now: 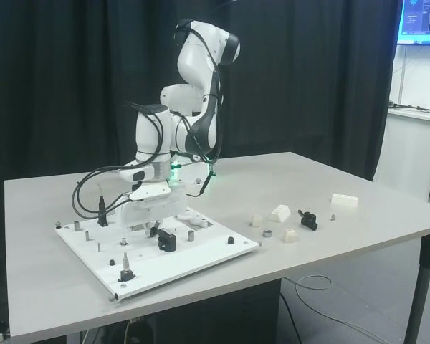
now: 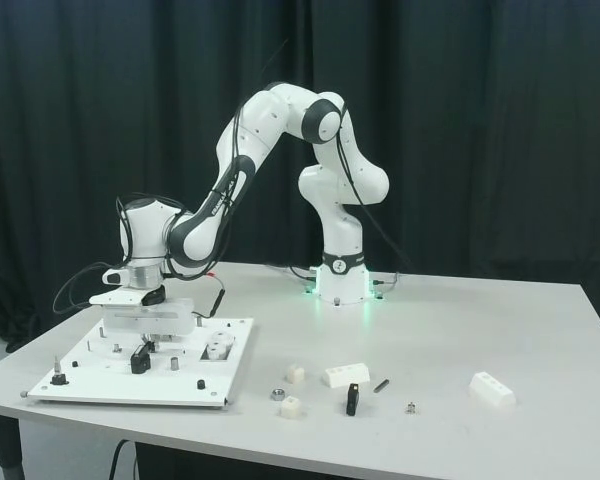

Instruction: Remove square peg 1.

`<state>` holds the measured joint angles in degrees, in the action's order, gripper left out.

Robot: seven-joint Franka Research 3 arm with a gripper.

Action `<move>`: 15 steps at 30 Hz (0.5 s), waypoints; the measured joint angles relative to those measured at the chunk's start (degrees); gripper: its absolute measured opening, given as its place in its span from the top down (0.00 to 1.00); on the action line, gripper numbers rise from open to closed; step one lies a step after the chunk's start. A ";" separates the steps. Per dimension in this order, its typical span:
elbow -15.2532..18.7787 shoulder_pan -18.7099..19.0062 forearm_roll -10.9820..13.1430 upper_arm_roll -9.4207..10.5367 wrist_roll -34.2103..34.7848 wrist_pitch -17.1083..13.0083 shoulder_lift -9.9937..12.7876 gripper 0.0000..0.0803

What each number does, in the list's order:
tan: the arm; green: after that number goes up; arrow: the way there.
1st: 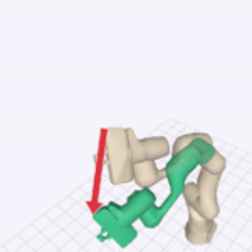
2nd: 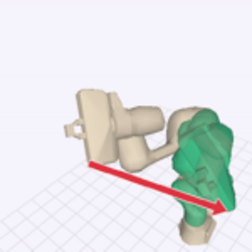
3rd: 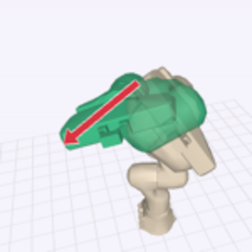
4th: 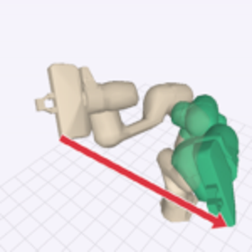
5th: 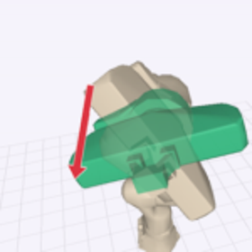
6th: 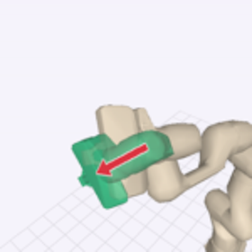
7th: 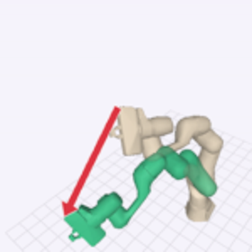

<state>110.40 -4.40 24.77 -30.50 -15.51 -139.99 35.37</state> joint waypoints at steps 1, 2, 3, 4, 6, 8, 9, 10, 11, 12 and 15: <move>-0.01 0.00 0.00 0.00 0.00 0.02 0.00 0.96; -0.01 0.00 0.00 0.00 0.00 0.04 0.00 0.96; -0.02 0.00 0.00 0.00 0.00 0.05 0.00 0.96; -0.02 0.00 0.00 0.00 0.00 0.07 0.00 0.96; -0.04 -0.01 0.00 0.00 0.00 0.12 0.00 0.96; -0.06 -0.02 0.00 0.00 0.00 0.17 0.01 0.96; -0.07 -0.03 0.00 0.00 -0.04 0.20 0.01 0.96; -0.09 -0.04 0.00 0.00 -0.16 0.24 0.02 0.96; -0.11 -0.06 0.00 0.00 -0.36 0.29 0.02 0.96; -0.13 -0.08 0.00 0.00 -0.67 0.34 0.02 0.96; -0.25 -0.19 0.02 0.01 -1.67 0.59 0.02 0.96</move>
<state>110.15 -4.59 24.79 -30.49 -17.18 -139.41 35.39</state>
